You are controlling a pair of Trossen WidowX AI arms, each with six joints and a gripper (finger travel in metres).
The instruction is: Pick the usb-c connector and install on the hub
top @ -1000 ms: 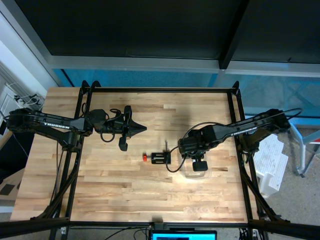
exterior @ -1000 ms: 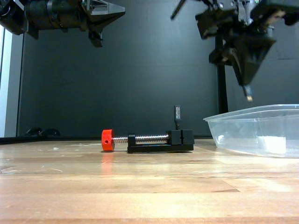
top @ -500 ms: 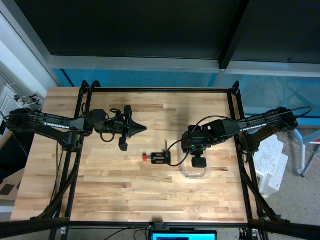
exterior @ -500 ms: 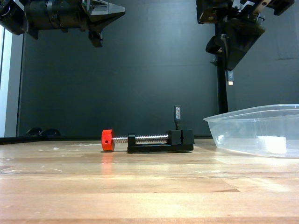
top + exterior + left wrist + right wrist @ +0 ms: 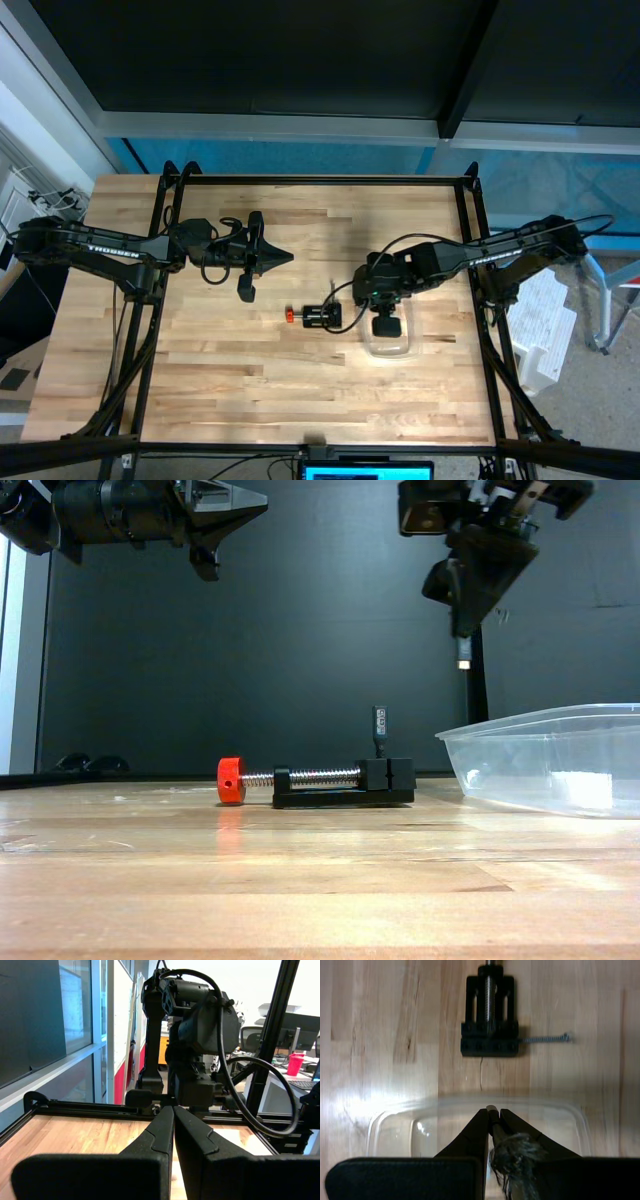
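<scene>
My right gripper (image 5: 465, 620) hangs high above the table, shut on the usb-c connector (image 5: 463, 656), whose metal tip points straight down. It is up and to the right of the hub (image 5: 379, 724), a small dark upright piece clamped in a black vise (image 5: 345, 783) with a red knob. In the right wrist view the connector (image 5: 491, 1111) sits between the shut fingers, over the bin's near wall, with the vise (image 5: 489, 1035) beyond. From above, the right gripper (image 5: 374, 300) is just right of the vise (image 5: 320, 317). My left gripper (image 5: 283, 257) is shut and empty, high at the back left.
A clear plastic bin (image 5: 560, 755) stands right of the vise, under the right arm; from above its rim (image 5: 388, 350) shows. The connector's black cable (image 5: 345, 300) loops between vise and right gripper. A black frame (image 5: 320, 181) rings the wooden table.
The right gripper has carried the connector up and to the left, from over the bin toward the vise. The left arm has not moved.
</scene>
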